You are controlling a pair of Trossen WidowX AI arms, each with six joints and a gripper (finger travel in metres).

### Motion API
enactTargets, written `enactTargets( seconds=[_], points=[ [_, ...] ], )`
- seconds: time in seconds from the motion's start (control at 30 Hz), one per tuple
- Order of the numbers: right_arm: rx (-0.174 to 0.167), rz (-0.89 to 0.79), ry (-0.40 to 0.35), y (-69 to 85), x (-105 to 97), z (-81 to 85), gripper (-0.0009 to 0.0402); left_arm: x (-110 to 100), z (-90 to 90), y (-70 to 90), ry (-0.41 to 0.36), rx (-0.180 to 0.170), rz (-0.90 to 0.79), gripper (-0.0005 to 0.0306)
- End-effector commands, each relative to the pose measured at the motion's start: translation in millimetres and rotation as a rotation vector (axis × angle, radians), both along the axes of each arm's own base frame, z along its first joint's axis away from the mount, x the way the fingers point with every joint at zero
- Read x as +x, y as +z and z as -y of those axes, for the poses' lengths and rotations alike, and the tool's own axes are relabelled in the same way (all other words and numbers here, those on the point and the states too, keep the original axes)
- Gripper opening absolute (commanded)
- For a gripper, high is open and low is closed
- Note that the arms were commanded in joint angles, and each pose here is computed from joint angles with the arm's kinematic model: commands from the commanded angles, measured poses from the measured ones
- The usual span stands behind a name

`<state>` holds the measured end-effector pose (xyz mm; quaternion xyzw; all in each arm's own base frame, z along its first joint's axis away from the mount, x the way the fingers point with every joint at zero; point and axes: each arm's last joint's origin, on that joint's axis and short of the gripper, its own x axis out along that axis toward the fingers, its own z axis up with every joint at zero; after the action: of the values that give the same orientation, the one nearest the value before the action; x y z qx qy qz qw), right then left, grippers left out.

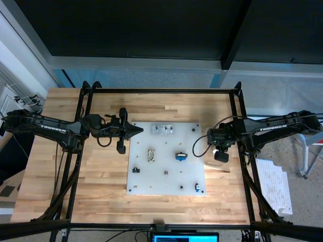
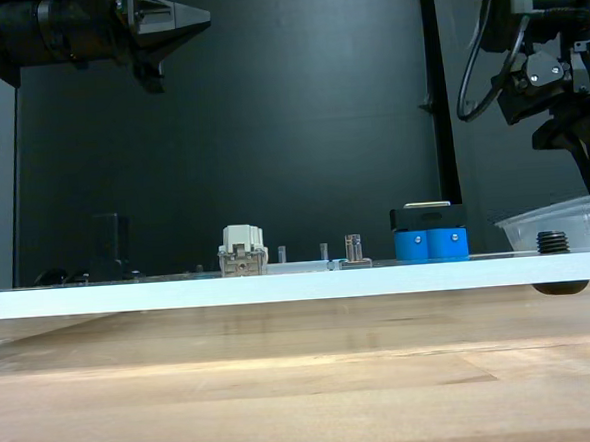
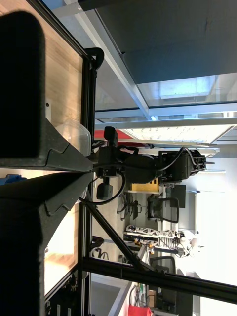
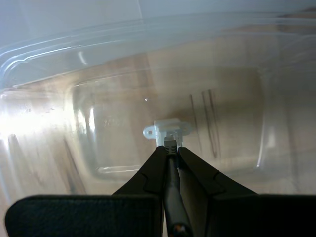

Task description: Pick the RJ45 connector and install on taskboard

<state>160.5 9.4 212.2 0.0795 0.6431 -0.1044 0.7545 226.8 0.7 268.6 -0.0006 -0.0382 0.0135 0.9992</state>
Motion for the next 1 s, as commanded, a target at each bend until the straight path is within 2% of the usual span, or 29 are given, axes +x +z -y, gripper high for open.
enactTargets(
  seconds=[0.03, 0.13, 0.27, 0.43, 0.5, 0.57, 0.7, 1.0],
  points=[
    [-0.045, 0.003, -0.014, -0.1, -0.5, -2.1, 0.0, 0.1, 0.0, -0.1, 0.0, 0.0, 0.0, 0.0],
    [-0.058, 0.009, -0.03, 0.0, -0.4, -2.9, 0.0, 0.0, 0.0, 0.0, 0.0, 0.0, 0.0, 0.0],
    [-0.044, 0.024, -0.068, 0.5, 0.1, -4.7, 0.0, 0.1, 0.0, -0.1, 0.0, 0.0, 0.0, 0.0],
    [-0.038, 0.045, -0.067, 3.6, -1.8, -5.4, 0.0, 0.1, -0.1, -0.1, 0.0, 0.0, 0.0, 0.0],
    [-0.016, 0.052, -0.062, 6.5, -0.7, -6.3, 0.0, 0.1, 0.0, -0.1, 0.0, 0.0, 0.0, 0.0],
    [-0.01, 0.07, -0.054, 11.6, 1.3, -8.1, 0.0, 0.0, -0.1, 0.0, 0.0, 0.0, 0.0, 0.0],
    [-0.001, 0.112, -0.009, 24.2, 5.5, -18.1, 0.0, 0.0, 0.0, 0.0, 0.0, 0.0, 0.0, 0.0],
    [0.032, 0.134, 0.056, 41.7, 22.8, -49.6, 0.0, 0.0, 0.0, 0.0, 0.0, 0.0, 0.0, 0.0]
  ],
)
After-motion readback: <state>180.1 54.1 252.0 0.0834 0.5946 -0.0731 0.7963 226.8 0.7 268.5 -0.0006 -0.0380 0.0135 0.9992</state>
